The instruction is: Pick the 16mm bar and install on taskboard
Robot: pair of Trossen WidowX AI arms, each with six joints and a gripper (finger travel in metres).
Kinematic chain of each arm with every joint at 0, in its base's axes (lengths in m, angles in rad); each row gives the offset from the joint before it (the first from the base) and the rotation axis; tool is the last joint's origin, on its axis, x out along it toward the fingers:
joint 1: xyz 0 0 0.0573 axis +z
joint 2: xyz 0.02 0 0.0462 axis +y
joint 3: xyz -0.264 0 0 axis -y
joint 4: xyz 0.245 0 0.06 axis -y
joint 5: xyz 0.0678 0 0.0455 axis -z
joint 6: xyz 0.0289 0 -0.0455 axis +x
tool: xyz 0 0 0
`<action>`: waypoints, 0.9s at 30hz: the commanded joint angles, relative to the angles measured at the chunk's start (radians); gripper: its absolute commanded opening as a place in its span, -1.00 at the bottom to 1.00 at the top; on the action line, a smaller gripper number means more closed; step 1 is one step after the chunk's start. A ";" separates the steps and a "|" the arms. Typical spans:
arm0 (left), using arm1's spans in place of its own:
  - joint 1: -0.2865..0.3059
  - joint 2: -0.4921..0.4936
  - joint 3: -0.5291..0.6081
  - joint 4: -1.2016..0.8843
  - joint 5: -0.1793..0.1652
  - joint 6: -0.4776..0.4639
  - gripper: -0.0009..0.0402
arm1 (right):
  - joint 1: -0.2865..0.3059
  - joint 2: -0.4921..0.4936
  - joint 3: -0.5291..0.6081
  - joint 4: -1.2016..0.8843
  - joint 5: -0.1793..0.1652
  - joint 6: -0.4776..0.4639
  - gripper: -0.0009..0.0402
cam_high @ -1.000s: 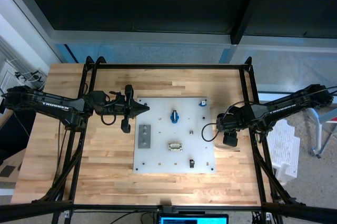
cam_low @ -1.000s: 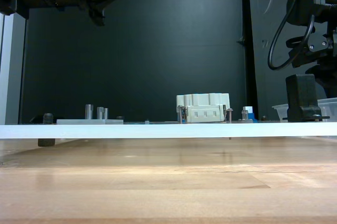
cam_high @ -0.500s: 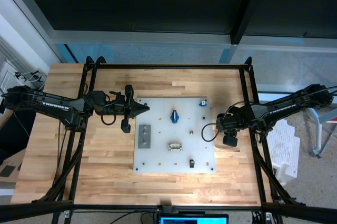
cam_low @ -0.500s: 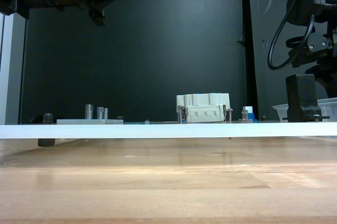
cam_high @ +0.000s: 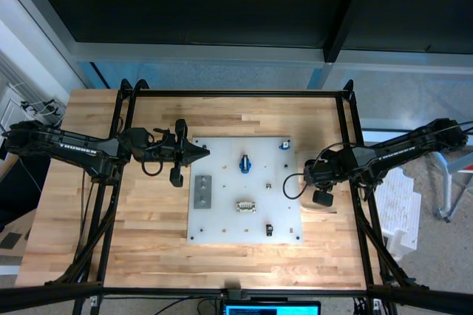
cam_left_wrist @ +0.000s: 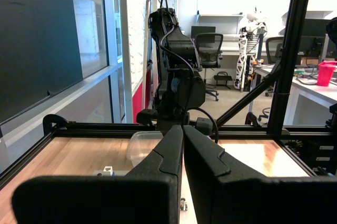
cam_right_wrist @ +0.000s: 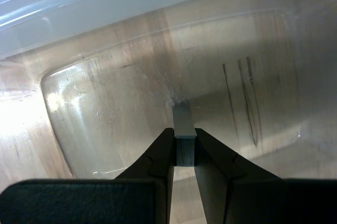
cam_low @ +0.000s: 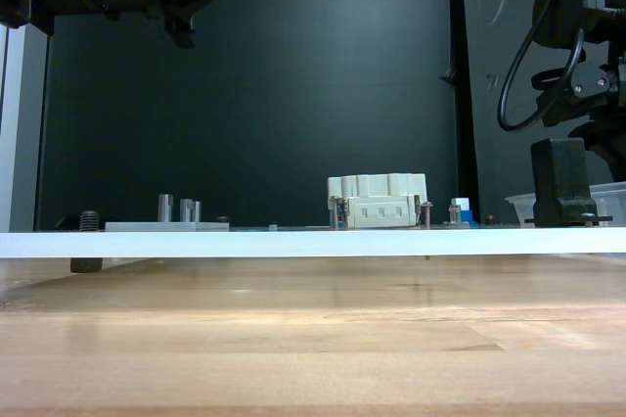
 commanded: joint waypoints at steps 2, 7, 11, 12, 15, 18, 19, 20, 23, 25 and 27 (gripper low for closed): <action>0.000 0.000 0.000 0.000 0.000 0.000 -0.96 | 0.001 0.000 0.009 -0.005 -0.002 0.006 -0.96; 0.000 0.000 0.000 0.000 0.000 0.000 -0.96 | 0.003 0.000 0.055 -0.042 -0.005 0.006 -0.96; 0.000 0.000 0.000 0.000 0.000 0.000 -0.96 | 0.003 0.000 0.119 -0.100 -0.009 0.005 -0.96; 0.000 0.000 0.000 0.000 0.000 0.000 -0.96 | 0.004 0.000 0.136 -0.115 -0.010 0.005 -0.96; 0.000 0.000 0.000 0.000 0.000 0.000 -0.96 | 0.005 0.000 0.191 -0.164 -0.010 0.005 -0.96; 0.000 0.000 0.000 0.000 0.000 0.000 -0.96 | 0.006 0.000 0.246 -0.222 -0.018 0.007 -0.96; 0.000 0.000 0.000 0.000 0.000 0.000 -0.96 | 0.006 0.000 0.263 -0.238 -0.027 0.010 -0.96; 0.000 0.000 0.000 0.000 0.000 0.000 -0.96 | 0.007 0.000 0.281 -0.255 -0.035 0.010 -0.96; 0.000 0.000 0.000 0.000 0.000 0.000 -0.96 | 0.010 0.000 0.329 -0.302 -0.036 0.010 -0.96; 0.000 0.000 0.000 0.000 0.000 0.000 -0.96 | 0.013 0.003 0.356 -0.326 -0.036 0.010 -0.96; 0.000 0.000 0.000 0.000 0.000 0.000 -0.96 | 0.018 0.005 0.377 -0.340 -0.036 0.008 -0.96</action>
